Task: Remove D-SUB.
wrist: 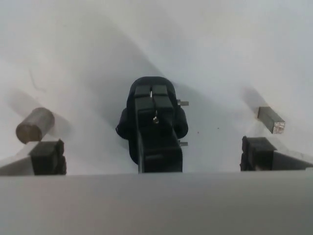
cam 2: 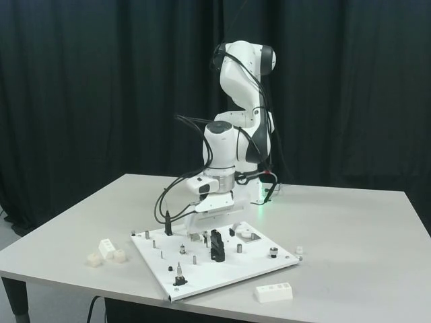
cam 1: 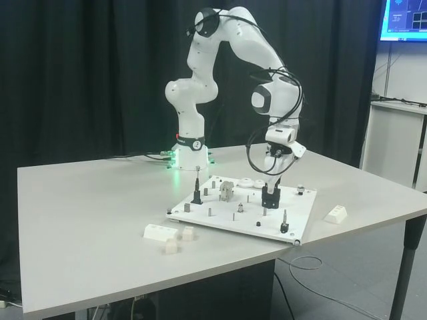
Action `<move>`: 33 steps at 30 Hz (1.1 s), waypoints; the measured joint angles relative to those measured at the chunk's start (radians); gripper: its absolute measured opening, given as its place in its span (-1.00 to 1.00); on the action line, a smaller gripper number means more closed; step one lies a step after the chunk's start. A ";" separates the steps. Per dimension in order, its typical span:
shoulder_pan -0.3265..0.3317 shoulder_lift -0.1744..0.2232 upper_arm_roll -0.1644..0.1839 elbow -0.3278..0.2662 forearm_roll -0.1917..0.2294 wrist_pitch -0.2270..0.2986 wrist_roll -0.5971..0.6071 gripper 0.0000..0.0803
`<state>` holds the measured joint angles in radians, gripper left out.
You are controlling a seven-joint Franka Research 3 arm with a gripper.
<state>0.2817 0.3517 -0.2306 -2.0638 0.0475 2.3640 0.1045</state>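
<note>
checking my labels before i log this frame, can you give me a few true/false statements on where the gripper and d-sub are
1. The gripper is open. True.
2. The black D-SUB lies between the fingers. True.
3. The fingers already clamp the D-SUB. False: gaps show on both sides.
4. The D-SUB lies off the white board, on the grey table. False: it stands on the board.
5. A loose white block lies on the table beside the board. True.
</note>
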 joint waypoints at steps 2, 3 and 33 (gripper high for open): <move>0.000 0.002 0.000 0.000 0.000 0.001 0.000 0.99; 0.000 0.003 0.000 0.000 0.000 0.001 0.000 0.99; 0.000 0.006 -0.002 0.005 0.000 -0.013 0.000 -0.45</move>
<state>0.2814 0.3582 -0.2326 -2.0583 0.0474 2.3512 0.1045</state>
